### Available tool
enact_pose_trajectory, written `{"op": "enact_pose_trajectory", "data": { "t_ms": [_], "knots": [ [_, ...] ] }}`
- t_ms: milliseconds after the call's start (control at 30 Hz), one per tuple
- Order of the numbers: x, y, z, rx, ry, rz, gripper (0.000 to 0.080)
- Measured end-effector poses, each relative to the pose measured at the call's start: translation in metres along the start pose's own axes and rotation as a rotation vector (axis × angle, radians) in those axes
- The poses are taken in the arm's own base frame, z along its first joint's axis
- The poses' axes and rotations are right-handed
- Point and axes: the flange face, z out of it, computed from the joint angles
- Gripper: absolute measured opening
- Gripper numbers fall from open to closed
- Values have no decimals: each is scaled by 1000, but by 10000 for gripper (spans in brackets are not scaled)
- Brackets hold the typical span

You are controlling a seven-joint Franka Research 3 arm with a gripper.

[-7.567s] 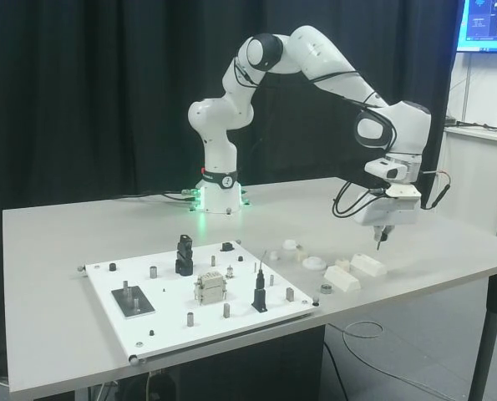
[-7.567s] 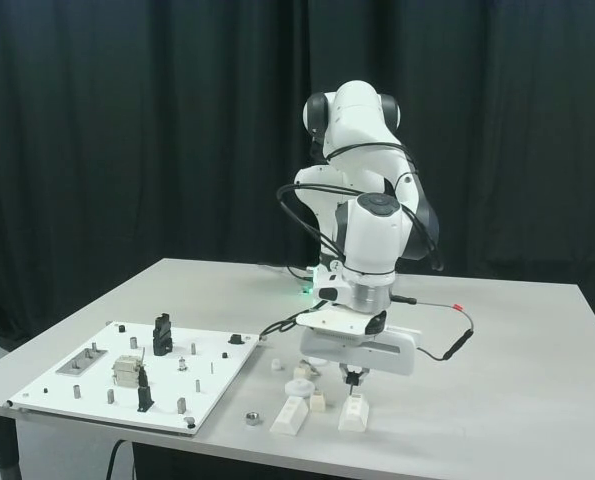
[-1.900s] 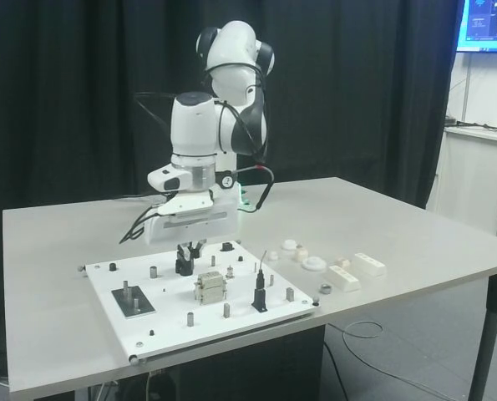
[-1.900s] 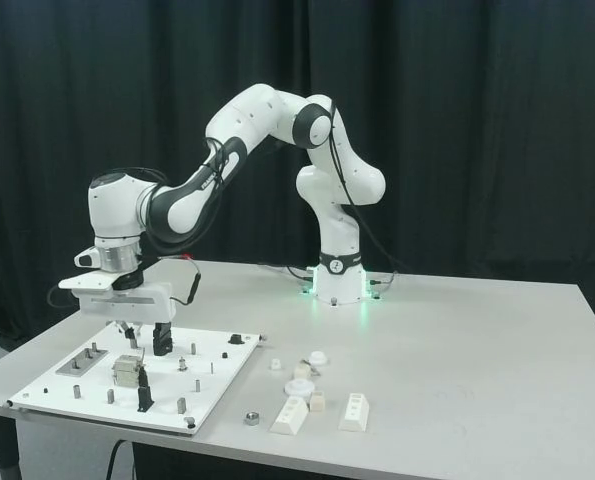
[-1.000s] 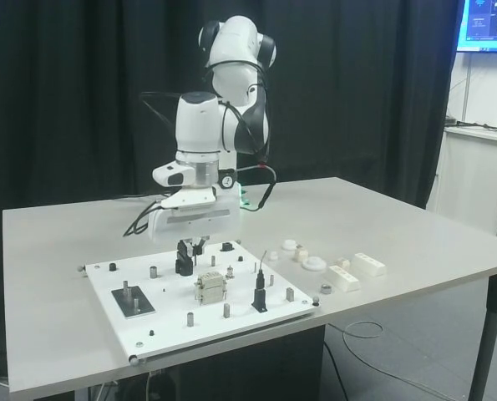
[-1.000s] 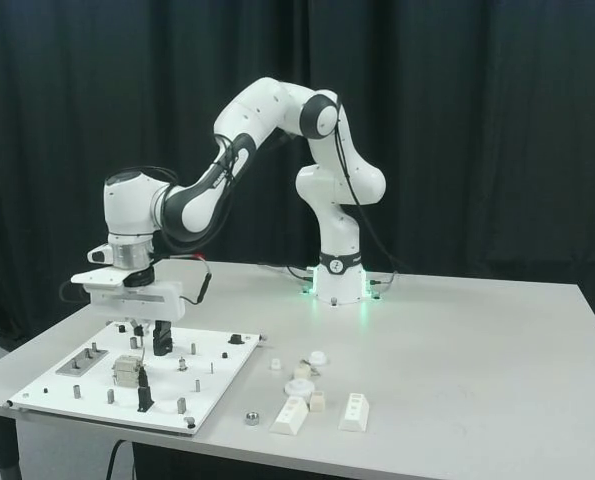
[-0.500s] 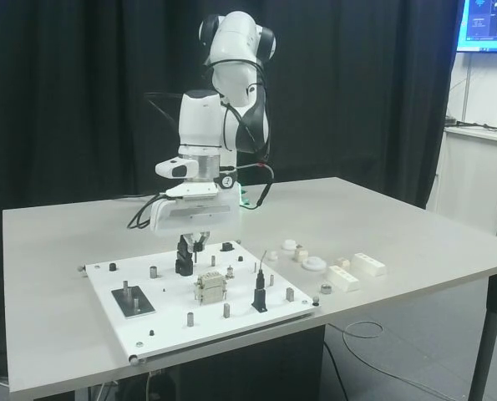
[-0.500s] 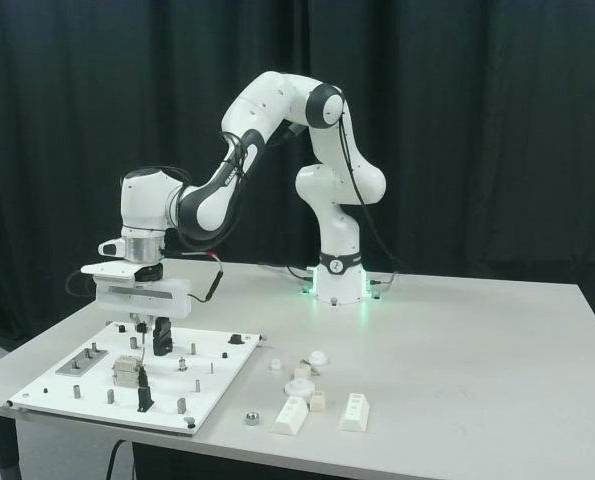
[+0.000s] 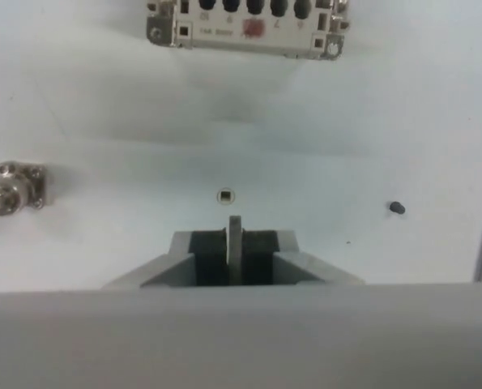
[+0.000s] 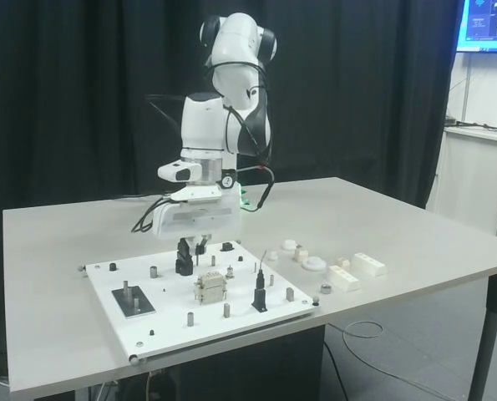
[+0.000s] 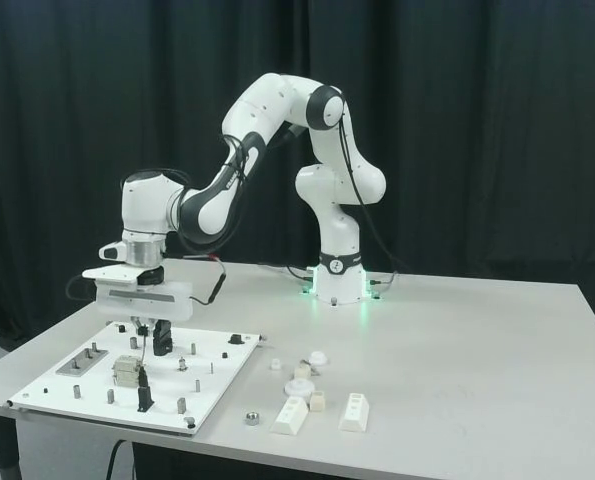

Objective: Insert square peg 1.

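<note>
In the wrist view my gripper [image 9: 235, 261] is shut on a thin grey square peg [image 9: 235, 237] that stands out between the grey fingers [image 9: 184, 261]. A small square hole [image 9: 226, 196] shows in the white board [image 9: 103, 146] just off the peg's tip, and the peg hangs above the board. The room views put my gripper [image 10: 200, 245] [image 11: 143, 327] over the back middle of the white board [image 10: 169, 313] [image 11: 52, 395], beside a black upright part [image 10: 184, 255]. The peg itself is too small to make out in the room views.
On the board stand a grey multi-pin connector [image 9: 245, 28] [image 10: 209, 286], a small metal socket [image 9: 10, 190], a black plug [image 10: 260, 296] and several short pegs. White blocks [image 10: 355, 269] [image 11: 354, 411] and round parts lie on the grey table [image 10: 415, 225] off to the board's side.
The arm came over from the white blocks to the board. Over the last second the gripper shifted slightly towards the robot's base and rose a little.
</note>
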Motion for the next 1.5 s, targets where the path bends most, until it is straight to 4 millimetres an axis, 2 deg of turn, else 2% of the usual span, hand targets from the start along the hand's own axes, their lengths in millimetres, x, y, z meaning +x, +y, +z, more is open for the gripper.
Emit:
{"op": "enact_pose_trajectory", "data": {
  "t_ms": [500,1133,1500],
  "knots": [
    [3,-2,12,-15,-8,50,34],
    [-3,-4,37,-40,-41,93,34],
    [-3,-4,40,-43,-41,95,34]
  ]
}}
